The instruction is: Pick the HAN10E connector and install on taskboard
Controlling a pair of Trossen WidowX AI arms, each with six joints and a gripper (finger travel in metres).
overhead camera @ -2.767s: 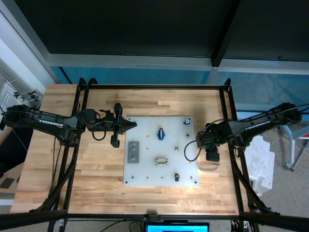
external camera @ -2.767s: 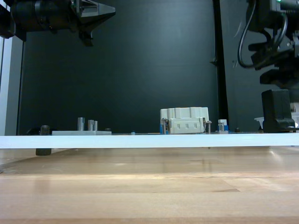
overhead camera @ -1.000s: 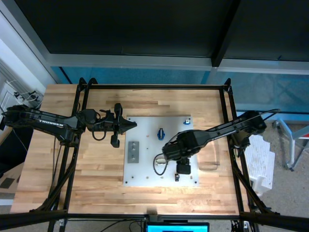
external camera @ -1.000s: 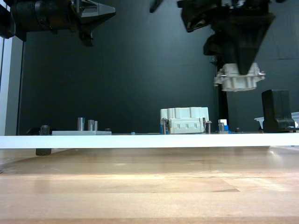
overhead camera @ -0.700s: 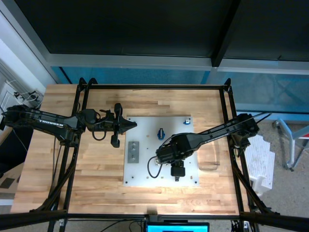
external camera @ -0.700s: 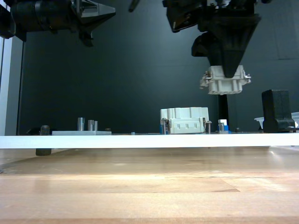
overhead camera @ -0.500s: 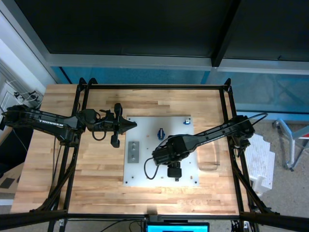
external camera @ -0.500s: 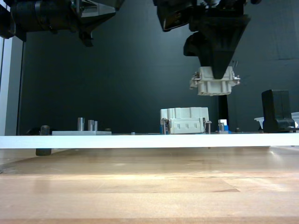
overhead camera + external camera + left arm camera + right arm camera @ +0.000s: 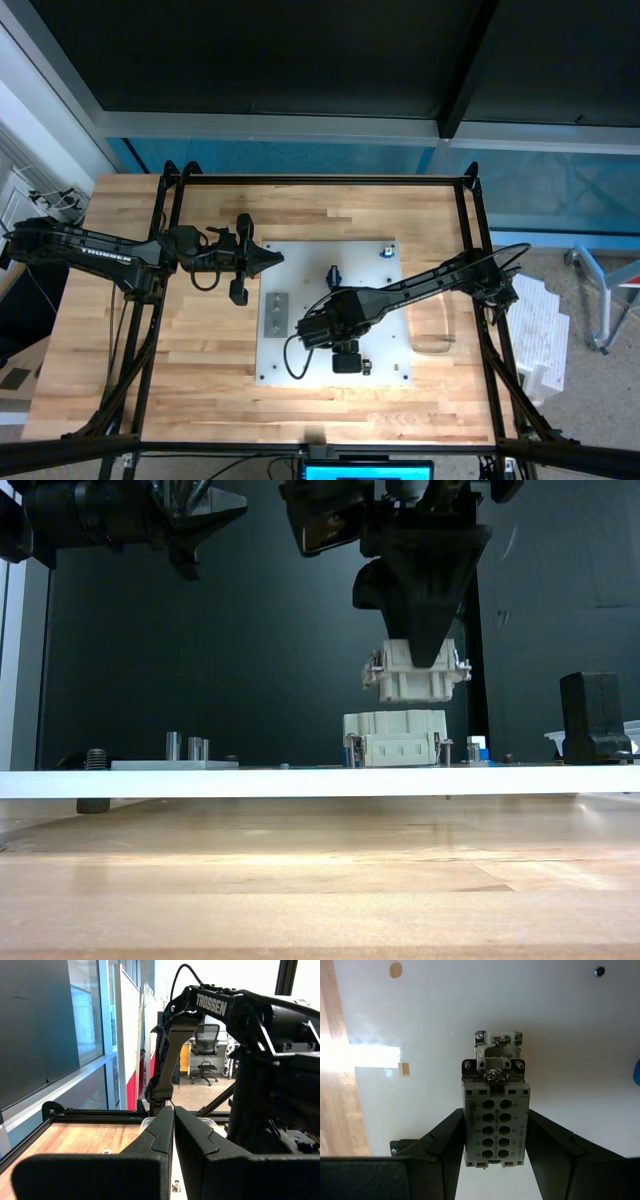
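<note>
1. low view: the right gripper (image 9: 415,658) was clamped on the han10e connector (image 9: 415,685), which hung just apart at 12 o'clock of a beige socket (image 9: 395,738) on the taskboard (image 9: 300,782).
2. the left gripper (image 9: 265,258), fingers together, sat at the board's 10 o'clock.

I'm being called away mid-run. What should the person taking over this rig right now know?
Right gripper: shut on the HAN10E connector, held in the air just above the pale socket on the taskboard, not touching, slightly off-centre.
Left gripper: shut, empty, parked high by the board's far left edge.
Done: pick.
To do: align over the socket, lower, seat, release.
</note>
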